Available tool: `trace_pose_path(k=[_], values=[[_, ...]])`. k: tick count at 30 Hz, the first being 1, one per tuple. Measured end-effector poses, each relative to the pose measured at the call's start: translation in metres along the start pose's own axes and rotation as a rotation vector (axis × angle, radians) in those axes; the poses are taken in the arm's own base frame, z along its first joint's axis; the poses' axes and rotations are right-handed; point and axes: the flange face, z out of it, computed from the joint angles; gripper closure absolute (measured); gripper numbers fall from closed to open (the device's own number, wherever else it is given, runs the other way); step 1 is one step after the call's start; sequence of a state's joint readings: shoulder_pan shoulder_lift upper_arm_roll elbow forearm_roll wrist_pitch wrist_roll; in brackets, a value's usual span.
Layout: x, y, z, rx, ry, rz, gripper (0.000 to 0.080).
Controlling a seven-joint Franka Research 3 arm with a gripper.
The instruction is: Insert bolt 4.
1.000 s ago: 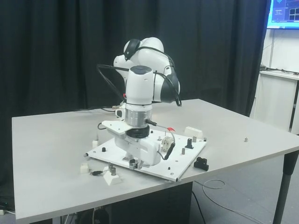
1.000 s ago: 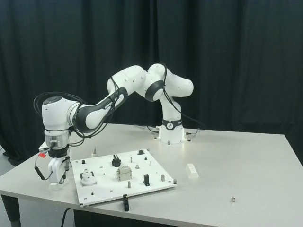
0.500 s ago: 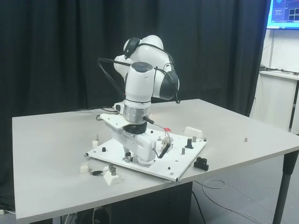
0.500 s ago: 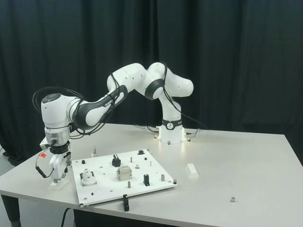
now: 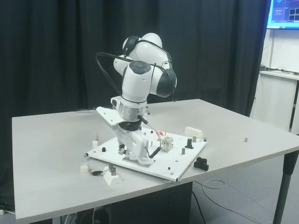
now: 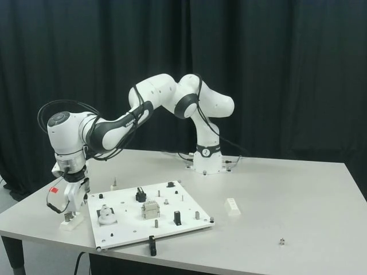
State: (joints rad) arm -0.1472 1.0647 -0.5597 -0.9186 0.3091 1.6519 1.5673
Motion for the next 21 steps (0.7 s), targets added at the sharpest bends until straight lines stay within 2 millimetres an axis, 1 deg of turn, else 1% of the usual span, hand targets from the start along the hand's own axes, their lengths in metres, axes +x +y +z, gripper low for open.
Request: trace_pose_path(k=[11, 21], values=[[0.028, 0.010, 0.012, -0.092, 0.036, 0.033, 0.0580], [0.052, 0.028, 0.027, -0.170, 0.022, 0.065, 0.0580]])
